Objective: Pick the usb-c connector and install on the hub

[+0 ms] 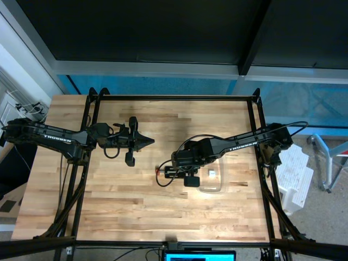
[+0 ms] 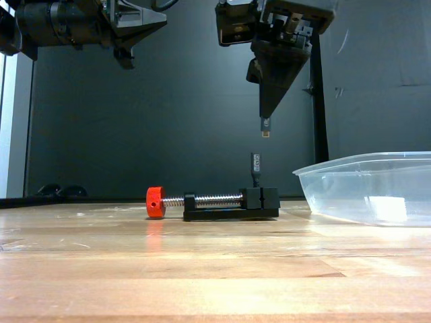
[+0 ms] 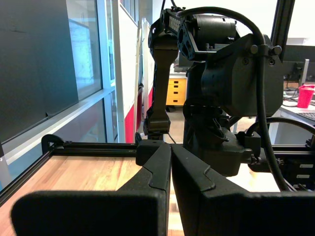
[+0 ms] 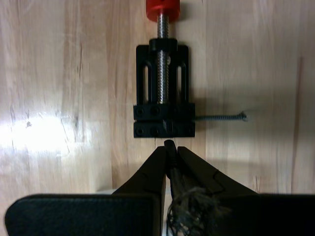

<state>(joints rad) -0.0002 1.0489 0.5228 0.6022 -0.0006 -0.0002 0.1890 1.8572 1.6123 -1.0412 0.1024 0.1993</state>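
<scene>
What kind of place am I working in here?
Probably a robotics lab: a wooden bench in a black frame, a yellow drawer cabinet beyond. The right gripper holds the usb-c connector above the hub clamped in a vise; the left gripper hovers shut, apart to the left.

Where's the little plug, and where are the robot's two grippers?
plug [image 2: 265,126]: low view, its dark body, held hanging above the clamp [image 2: 232,204].
right gripper [image 2: 265,113]: low view, fingertips, shut on the plug.
left gripper [image 1: 151,141]: high view, closed fingertips, raised left of the clamp.
</scene>
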